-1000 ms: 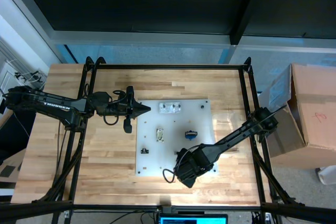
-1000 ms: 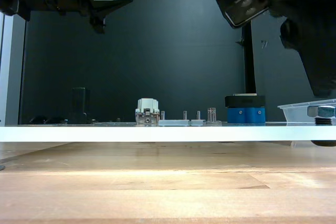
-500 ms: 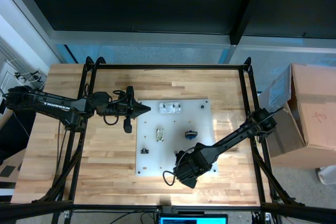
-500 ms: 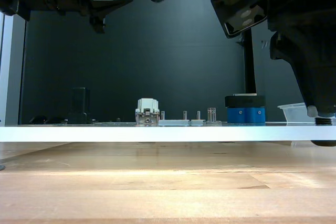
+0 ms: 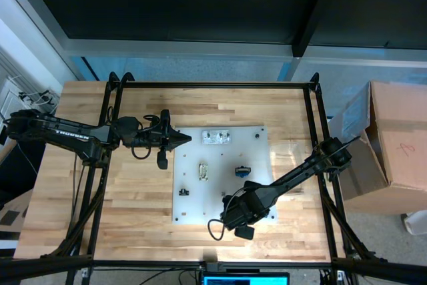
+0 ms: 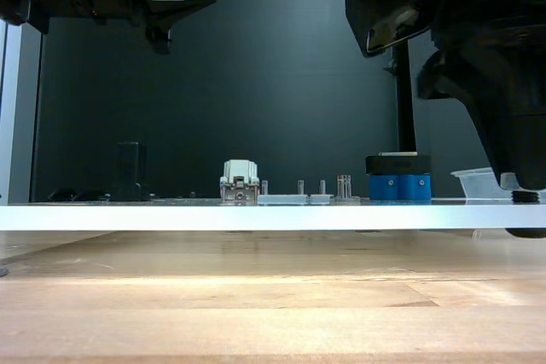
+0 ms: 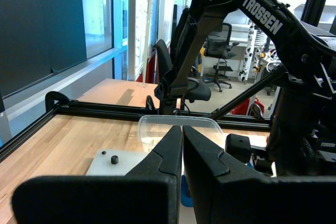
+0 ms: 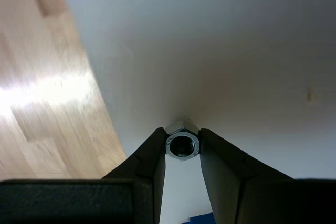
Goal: Unfasten the M12 nut and place it in the container
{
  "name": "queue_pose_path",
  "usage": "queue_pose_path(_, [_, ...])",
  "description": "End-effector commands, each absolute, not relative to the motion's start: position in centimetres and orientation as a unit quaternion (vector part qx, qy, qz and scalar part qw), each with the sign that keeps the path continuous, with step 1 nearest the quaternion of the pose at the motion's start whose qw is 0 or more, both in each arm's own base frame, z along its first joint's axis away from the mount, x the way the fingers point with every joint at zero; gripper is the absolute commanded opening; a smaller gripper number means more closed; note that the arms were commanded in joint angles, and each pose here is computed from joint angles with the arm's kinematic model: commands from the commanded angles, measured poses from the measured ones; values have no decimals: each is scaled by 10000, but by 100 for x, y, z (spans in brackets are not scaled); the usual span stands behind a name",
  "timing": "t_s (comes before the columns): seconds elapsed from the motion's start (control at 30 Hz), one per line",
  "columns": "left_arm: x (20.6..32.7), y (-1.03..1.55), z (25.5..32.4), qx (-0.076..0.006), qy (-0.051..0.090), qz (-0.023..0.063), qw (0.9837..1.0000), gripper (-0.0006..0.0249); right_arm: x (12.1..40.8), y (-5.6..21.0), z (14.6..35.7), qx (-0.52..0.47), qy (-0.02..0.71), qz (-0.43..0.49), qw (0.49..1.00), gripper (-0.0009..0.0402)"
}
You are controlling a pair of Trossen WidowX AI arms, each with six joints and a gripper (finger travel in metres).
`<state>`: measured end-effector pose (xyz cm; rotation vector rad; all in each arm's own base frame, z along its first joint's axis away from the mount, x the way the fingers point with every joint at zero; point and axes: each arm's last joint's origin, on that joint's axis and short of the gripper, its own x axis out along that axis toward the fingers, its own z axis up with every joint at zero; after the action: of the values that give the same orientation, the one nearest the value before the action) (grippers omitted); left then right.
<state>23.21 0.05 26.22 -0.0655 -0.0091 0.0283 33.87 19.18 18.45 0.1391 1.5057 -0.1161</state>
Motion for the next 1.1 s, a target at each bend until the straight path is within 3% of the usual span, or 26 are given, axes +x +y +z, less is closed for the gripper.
queue_pose_path(0.03, [2322,6,2623,-328,-46,142,9994,0,3377,1912,1875,-126,6829,201,7301,3])
queue_pose_path(0.23, [2322,5,2623,-328,-48,140,9994,0,3349,1895,1918,-1596,6687,1541,7096,2])
queue_pose_path(0.37, [2322,6,2623,-328,-48,142,9994,0,3333,1885,1972,-2018,6550,1942,7018,2])
queue_pose_path(0.67, [2322,6,2623,-328,-48,142,9994,0,3170,1783,2311,-2011,6482,1956,7079,2])
queue_pose_path(1.1, [2322,6,2623,-328,-48,142,9994,0,2509,1057,2764,-1088,6311,1150,7594,2])
